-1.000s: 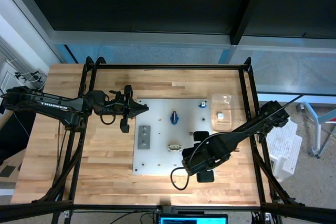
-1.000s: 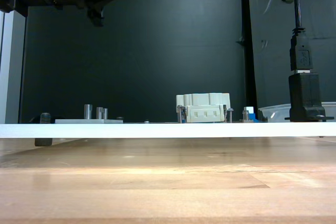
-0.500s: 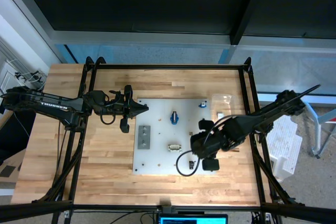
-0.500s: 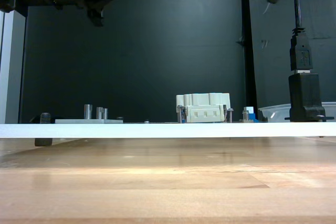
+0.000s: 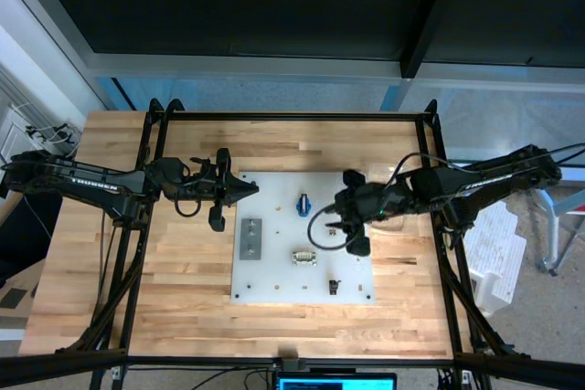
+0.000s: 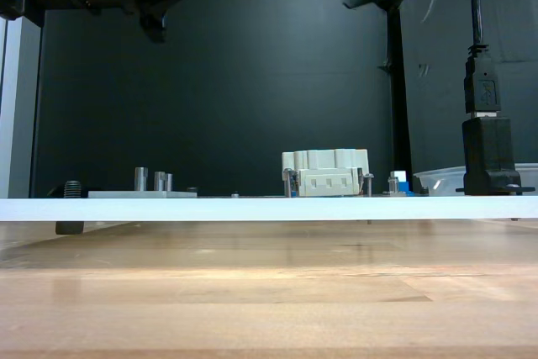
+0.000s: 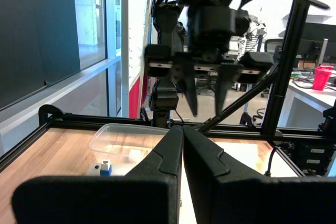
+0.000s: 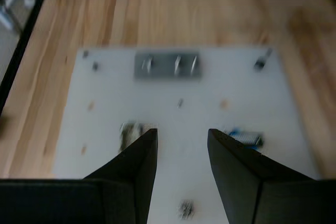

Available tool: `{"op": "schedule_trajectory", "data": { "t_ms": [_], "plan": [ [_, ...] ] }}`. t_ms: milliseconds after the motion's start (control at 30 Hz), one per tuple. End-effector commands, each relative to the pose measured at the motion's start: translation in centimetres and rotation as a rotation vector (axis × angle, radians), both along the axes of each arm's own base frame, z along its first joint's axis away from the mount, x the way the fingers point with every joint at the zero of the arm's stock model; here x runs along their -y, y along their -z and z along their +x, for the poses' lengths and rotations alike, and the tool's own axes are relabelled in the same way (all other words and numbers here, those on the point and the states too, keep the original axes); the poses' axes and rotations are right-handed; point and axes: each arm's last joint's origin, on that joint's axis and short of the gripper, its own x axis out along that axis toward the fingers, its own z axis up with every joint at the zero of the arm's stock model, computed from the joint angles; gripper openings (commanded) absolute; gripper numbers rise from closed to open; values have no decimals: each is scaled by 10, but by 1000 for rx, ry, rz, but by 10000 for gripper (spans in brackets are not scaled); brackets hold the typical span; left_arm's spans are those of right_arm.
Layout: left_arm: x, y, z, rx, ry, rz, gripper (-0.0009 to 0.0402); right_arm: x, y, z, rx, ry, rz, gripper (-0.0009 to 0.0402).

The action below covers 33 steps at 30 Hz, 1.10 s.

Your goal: Pick the USB connector and install on taskboard

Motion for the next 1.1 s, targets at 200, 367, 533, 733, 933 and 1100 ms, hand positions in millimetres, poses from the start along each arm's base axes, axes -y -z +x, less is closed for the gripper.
{"op": "schedule_trajectory", "data": {
  "t_ms": [200,367,533,733,933,1100],
  "plan": [
    [0,0,0,0,0,0,0,23,2,-9,188,25,-28,102],
    [0,0,0,0,0,0,0,34,-2,-13,272,52,-41,91],
    [0,0,0,1,0,0,0,41,4,-16,430,54,-7,71],
    [0,0,0,0,0,0,0,49,16,-19,552,33,22,34],
    [0,0,0,0,0,0,0,55,28,-22,629,-23,46,-1],
    [0,0,0,0,0,0,0,56,37,-24,681,-11,41,0]
  ]
}}
